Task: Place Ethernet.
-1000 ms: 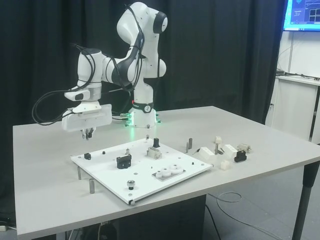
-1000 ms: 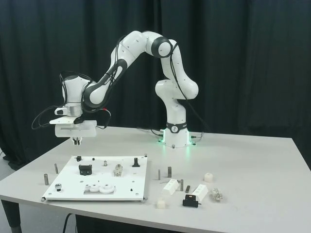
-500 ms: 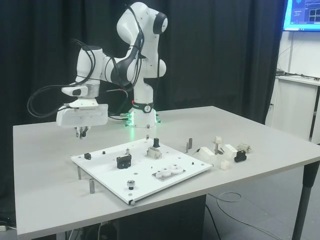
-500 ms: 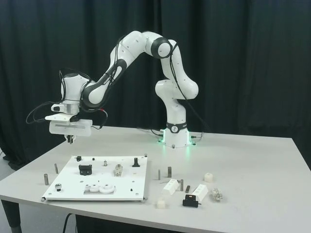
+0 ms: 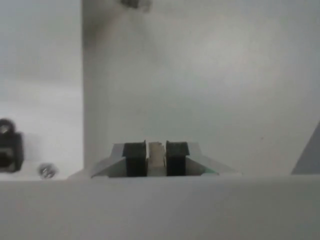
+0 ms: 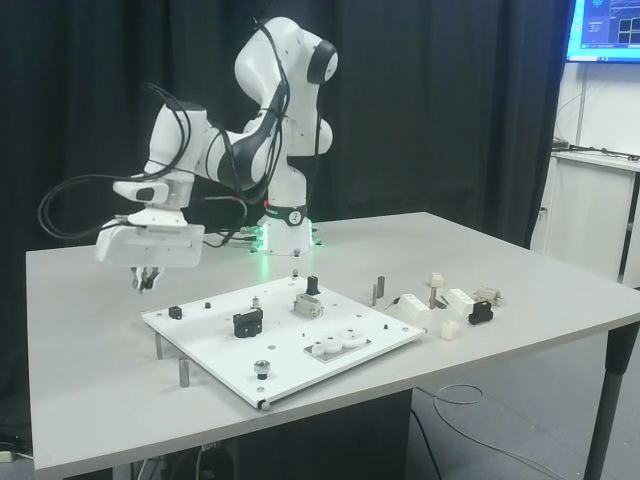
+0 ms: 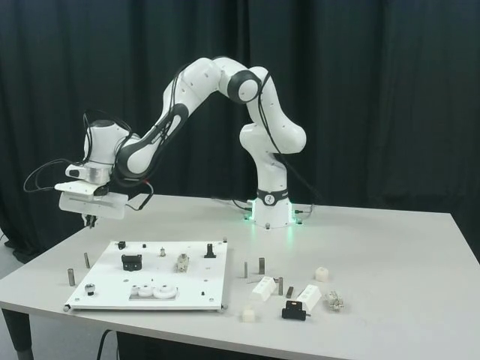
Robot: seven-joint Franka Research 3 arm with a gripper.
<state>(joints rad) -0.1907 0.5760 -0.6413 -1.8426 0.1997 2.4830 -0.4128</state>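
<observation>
White Ethernet plug (image 5: pixel 156 159) upright betw. jaws

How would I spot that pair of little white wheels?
Start at the flat white square board on the grey table. In its sunken grey tray near the front edge sit two white toothed wheels side by side, the board's only round white parts.

a robotics lab: a white robot arm (image 7: pixel 225 82) bolted on a grey table (image 7: pixel 390 262), black curtains (image 7: pixel 375 90) behind it, a white assembly board (image 6: pixel 285 335) before its base, a lit wall screen (image 6: pixel 605 30) beyond the table.
</observation>
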